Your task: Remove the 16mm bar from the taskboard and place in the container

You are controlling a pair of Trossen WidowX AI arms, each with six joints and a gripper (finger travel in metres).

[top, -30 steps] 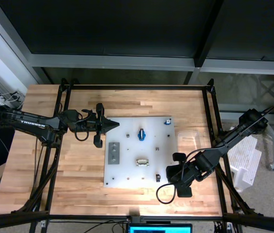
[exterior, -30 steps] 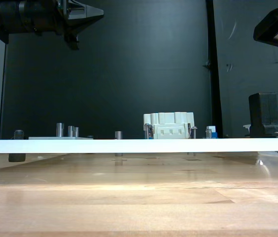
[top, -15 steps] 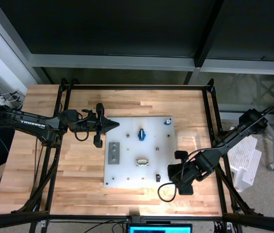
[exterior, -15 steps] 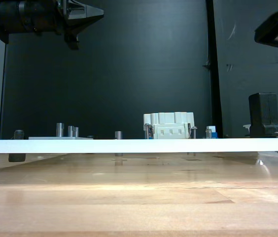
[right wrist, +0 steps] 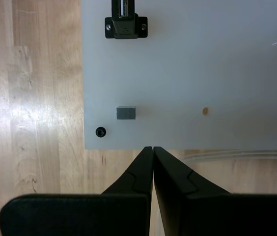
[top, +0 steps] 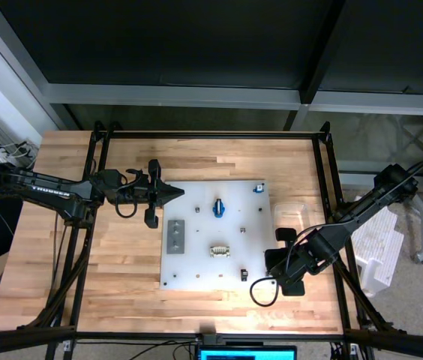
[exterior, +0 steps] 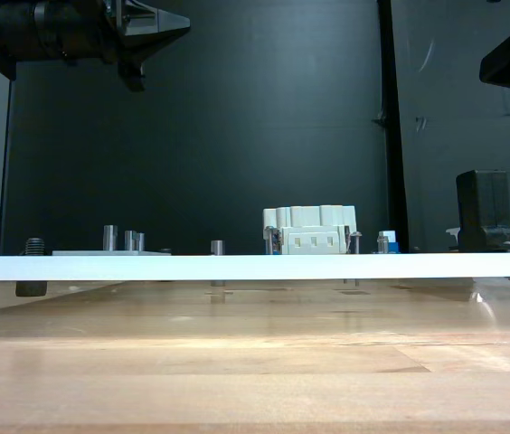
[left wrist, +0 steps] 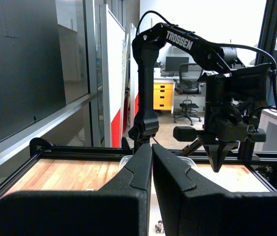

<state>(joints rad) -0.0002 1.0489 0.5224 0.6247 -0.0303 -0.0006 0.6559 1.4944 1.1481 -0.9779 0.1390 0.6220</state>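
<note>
Left gripper (top: 182, 193) pinched together, raised beside taskboard (top: 196, 259) far-left corner. Right gripper (right wrist: 153, 148) pinched together, above taskboard right edge. Container (top: 292, 214) just right of taskboard.

Right gripper (top: 277, 262) has shifted right and slightly up in the high view, to the taskboard's (top: 196, 247) right edge, nearer the container (top: 292, 215).
</note>
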